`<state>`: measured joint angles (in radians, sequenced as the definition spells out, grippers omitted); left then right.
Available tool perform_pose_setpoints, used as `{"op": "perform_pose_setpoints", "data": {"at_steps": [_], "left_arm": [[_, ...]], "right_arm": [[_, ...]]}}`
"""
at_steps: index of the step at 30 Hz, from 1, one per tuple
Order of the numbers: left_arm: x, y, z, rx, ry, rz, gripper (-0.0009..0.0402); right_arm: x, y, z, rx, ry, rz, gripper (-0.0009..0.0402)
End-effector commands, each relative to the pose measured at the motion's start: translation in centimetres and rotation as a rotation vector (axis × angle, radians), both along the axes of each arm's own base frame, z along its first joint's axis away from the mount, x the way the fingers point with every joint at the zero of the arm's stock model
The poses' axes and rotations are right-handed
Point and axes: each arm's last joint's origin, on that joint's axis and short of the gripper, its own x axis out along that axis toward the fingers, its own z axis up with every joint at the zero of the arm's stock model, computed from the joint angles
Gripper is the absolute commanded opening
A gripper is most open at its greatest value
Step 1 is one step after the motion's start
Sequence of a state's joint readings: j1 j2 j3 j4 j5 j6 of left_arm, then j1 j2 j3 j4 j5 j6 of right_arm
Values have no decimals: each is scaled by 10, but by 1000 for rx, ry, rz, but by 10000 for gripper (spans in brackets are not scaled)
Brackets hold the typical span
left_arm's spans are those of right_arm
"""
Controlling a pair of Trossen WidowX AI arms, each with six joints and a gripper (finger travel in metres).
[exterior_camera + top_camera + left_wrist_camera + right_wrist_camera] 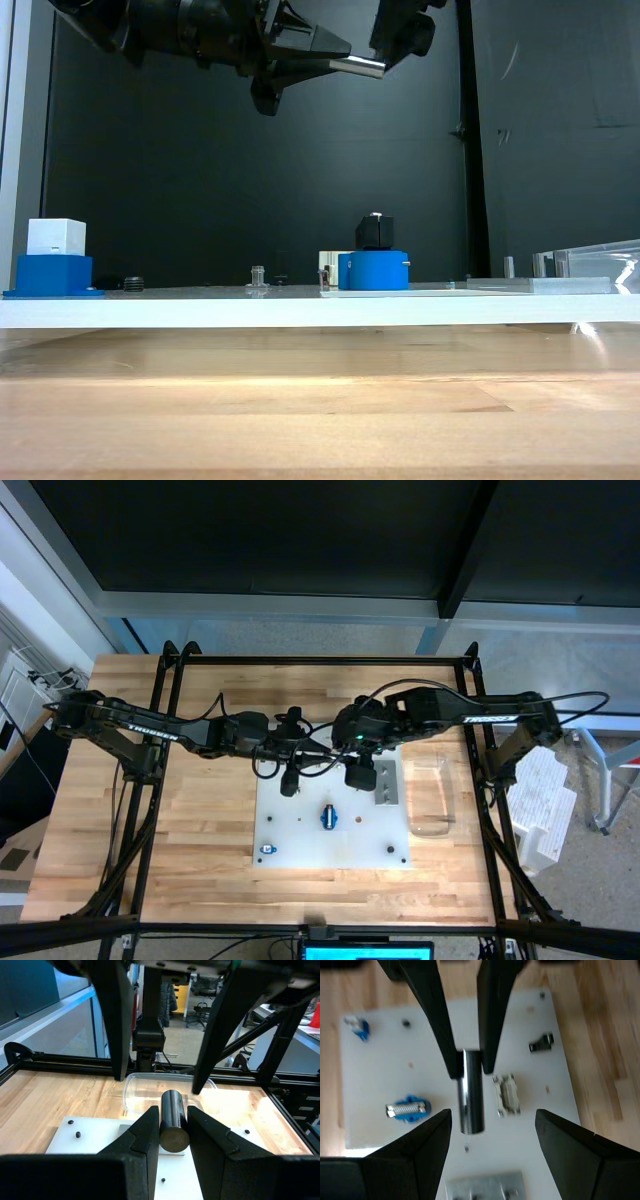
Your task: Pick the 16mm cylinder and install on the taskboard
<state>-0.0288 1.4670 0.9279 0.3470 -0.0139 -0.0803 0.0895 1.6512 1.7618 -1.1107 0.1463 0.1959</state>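
Above taskboard [300, 845], left tool [173, 1118] clamps 16mm cylinder [471, 1091]; right tool [492, 1116] splayed alongside.

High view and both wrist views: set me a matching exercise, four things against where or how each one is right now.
Things:
1. 16mm cylinder
2. right gripper
3. clear tray
4. blue connector

States:
A. lies beside the taskboard, on the right arm's side
B. open, up in the air over the taskboard, facing the other gripper
C. stands on the taskboard
D. clamped in the left gripper, held high above the taskboard

Pairs: 1-D, 2-B, 3-A, 4-C
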Motion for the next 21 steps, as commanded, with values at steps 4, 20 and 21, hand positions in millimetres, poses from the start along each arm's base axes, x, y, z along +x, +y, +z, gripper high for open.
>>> {"op": "perform_pose_setpoints", "data": {"at_steps": [4,20,21], "left_arm": [[1,2,5,3,-52,26,5],[1,3,27,-48,-278,67,5],[1,3,29,-53,-299,68,5]], "right_arm": [[-14,1,-3,0,-175,7,232],[-72,-4,-20,-29,-784,3,231],[-74,-4,-22,-25,-815,1,231]]}}
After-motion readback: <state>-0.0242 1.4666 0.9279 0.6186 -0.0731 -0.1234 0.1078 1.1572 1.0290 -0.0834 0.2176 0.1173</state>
